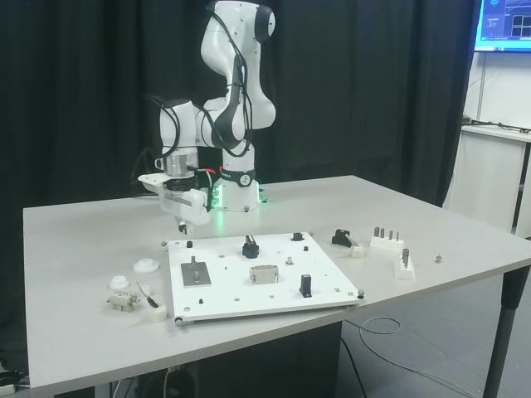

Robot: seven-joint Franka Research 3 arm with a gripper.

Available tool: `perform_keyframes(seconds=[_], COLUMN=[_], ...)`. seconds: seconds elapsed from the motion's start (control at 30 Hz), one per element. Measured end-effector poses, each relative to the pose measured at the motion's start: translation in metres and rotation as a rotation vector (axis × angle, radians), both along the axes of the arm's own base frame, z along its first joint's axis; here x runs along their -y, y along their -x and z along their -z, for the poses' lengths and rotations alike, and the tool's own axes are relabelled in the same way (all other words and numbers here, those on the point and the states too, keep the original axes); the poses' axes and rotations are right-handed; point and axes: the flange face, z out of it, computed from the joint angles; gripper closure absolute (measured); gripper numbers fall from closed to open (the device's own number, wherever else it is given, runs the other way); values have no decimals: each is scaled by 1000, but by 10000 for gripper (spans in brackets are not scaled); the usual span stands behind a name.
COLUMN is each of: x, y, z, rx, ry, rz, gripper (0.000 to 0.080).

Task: Insert bolt 4.

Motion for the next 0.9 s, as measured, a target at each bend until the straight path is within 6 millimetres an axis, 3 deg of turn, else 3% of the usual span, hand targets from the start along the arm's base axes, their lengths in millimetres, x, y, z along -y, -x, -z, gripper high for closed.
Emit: perform_keyframes(seconds=[0.9], x=[5], y=[4], z=[-5], rx=[-6], ry=[10], rz=[-17], gripper=[577])
